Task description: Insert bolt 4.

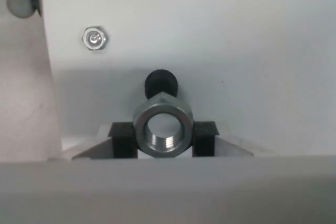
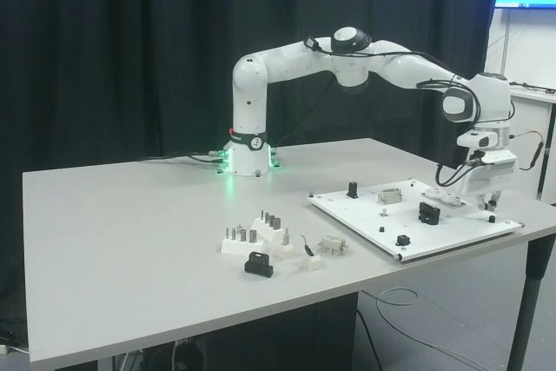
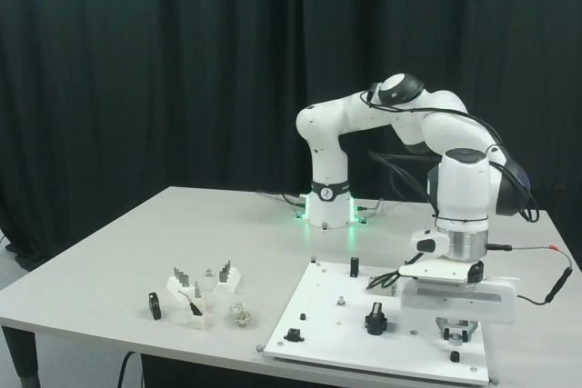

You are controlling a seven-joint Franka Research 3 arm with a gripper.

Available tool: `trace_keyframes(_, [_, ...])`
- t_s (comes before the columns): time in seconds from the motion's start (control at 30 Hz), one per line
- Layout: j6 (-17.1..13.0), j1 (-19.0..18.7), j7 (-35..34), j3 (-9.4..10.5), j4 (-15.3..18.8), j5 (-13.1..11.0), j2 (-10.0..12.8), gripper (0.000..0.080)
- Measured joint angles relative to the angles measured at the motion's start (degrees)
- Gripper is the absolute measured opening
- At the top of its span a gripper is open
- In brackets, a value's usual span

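So the claw [image 1: 163,139] is clamped narrow on the bolt [image 1: 163,127], black pads on both sides, with the threaded hollow end of the bolt facing the wrist camera. It hangs low over the white board [image 2: 415,223], just above a black hole [image 1: 160,81] that sits right behind the bolt's tip. A small hex bolt head [image 1: 95,38] is already seated in the board, around 10 o'clock from the held one. In the first room view, the white bolt racks [image 2: 258,234] sit at 9 o'clock from the board on the grey table [image 2: 122,232].
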State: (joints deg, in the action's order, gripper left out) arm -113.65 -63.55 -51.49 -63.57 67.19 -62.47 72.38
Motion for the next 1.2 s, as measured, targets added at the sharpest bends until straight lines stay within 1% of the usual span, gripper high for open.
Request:
trace_keyframes(0.2, [-0.68, 0.49, 2.85, 0.81, -0.46, 0.66, 0.02, 0.0224])
trace_keyframes(0.33, [-0.95, 0.79, 6.22, 1.23, -0.65, 1.0, 0.03, 0.0224])
trace_keyframes(0.5, [-1.05, 1.06, 10.48, 1.42, -0.74, 1.01, 0.03, 0.0224])
trace_keyframes(0.97, [-1.09, 2.42, 17.61, 1.98, -1.67, 1.01, 0.03, 0.0224])
trace_keyframes(1.2, [-1.07, 3.68, 21.44, 2.8, -2.92, 1.01, 0.03, 0.0224])
